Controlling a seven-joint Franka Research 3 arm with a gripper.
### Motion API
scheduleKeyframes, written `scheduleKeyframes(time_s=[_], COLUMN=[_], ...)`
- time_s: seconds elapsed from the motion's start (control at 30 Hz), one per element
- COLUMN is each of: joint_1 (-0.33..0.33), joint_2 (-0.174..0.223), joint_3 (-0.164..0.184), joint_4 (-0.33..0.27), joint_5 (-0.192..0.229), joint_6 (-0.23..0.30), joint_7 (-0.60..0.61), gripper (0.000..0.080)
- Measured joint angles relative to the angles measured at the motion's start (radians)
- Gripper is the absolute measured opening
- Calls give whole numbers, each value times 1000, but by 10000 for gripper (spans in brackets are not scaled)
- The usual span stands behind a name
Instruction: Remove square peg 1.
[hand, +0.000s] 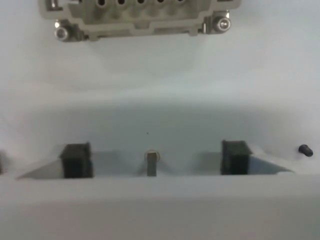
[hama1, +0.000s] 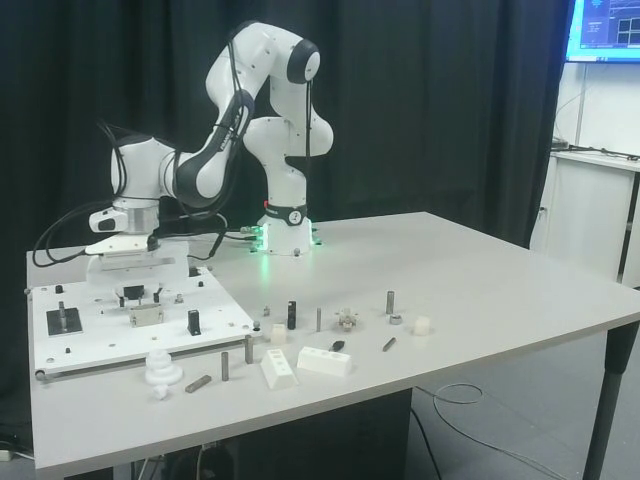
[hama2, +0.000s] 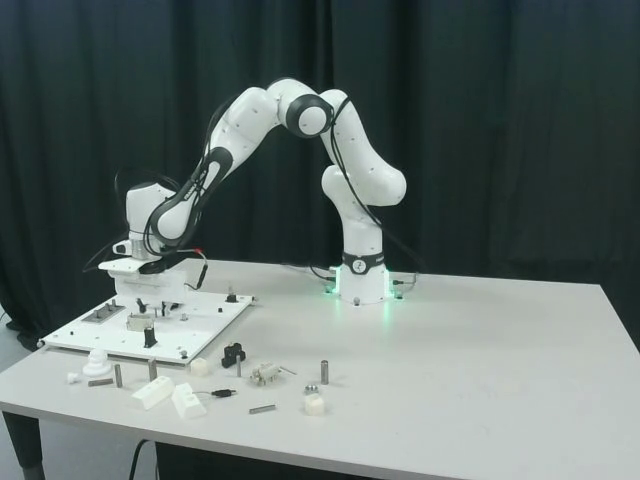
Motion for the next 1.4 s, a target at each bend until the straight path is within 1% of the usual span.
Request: scheduleKeyframes(time_s=[0.1,0.13,0.3,0.33,0.57,0.8,0.83,1.4], joint_1=[-3,-4,-7,-7,-9,-10,-11,-11], joint_2=[3,5,12,14,19,21,21,22], joint_3=[0,0,0,0,0,-1,-1,-2], joint_4=[5,7,16,18,31,37,38,41], joint_5=[0,0,0,0,0,0,0,0], joint_6=[-6,-8,-16,-18,-53,-67,-68,-72], joint_7=[-2,-5,-14,-14,-15,-17,-17,-14], gripper=[670,488,488,314,314,314,37,37])
